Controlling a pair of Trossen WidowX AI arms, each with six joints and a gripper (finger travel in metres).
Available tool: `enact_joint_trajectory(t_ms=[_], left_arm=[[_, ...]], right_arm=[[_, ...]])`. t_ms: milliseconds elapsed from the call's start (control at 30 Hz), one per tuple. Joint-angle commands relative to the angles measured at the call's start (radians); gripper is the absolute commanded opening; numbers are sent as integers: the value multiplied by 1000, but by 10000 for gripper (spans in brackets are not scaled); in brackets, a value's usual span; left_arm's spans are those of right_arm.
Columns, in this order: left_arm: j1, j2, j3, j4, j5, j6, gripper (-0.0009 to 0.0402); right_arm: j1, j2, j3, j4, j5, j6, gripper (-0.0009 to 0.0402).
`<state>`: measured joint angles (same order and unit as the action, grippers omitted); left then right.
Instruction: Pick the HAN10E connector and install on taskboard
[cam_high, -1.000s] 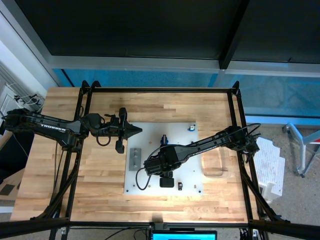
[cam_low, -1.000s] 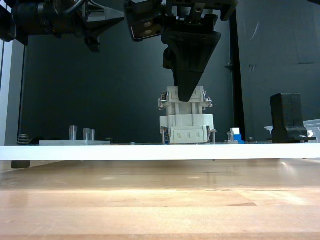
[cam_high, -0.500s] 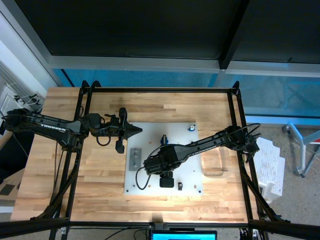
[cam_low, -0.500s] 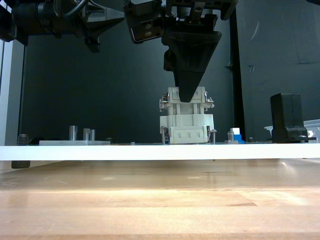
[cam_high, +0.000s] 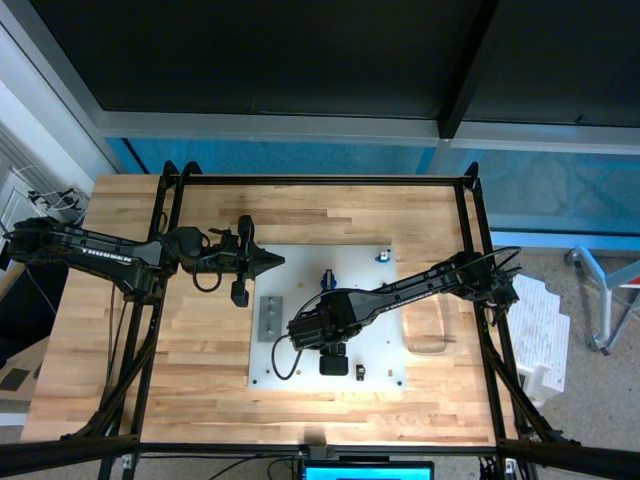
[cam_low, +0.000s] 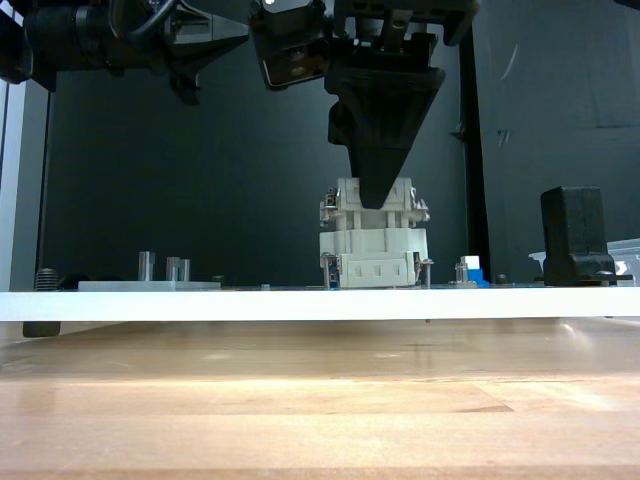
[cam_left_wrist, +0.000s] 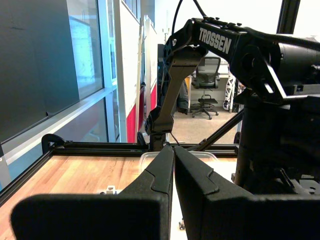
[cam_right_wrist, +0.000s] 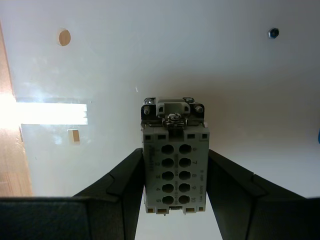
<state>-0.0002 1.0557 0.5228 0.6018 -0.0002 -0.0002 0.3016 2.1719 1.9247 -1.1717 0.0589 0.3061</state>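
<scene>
Firmly, right hand (cam_right_wrist: 175, 172) grips numbered HAN10E connector (cam_right_wrist: 174, 150) on taskboard (cam_right_wrist: 240, 75); left hand (cam_left_wrist: 173, 151), closed, faces TROSSEN-marked arm (cam_left_wrist: 215, 41).

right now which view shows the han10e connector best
Right wrist view: the HAN10E connector shows its contact holes, gripped by the right hand. Low view shows its side; high view hides it. Left hand: shut, at the taskboard's far-left corner.

The black left arm (cam_high: 90, 252) stretches in level from its edge. Its left pincer (cam_high: 272, 260) is held high above the light wooden table (cam_high: 110, 360), fingers (cam_left_wrist: 160, 172) pressed together and pointing toward the other arm. The black right arm (cam_high: 430, 280) reaches inward and bends down at the wrist. Its right pincer (cam_right_wrist: 175, 170) points straight down, fingers (cam_right_wrist: 125, 175) clamped on both sides of the pale grey-beige rectangular HAN10E connector (cam_right_wrist: 174, 150).
</scene>
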Motion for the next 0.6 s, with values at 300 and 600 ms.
enact_joint_trajectory(t_ms=[300, 600], left_arm=[[0, 0, 0, 0, 0, 0, 1], [0, 0, 0, 0, 0, 0, 1]], right_arm=[[0, 1, -74, 80, 2, -8, 25], [0, -3, -86, 89, 2, -8, 25]])
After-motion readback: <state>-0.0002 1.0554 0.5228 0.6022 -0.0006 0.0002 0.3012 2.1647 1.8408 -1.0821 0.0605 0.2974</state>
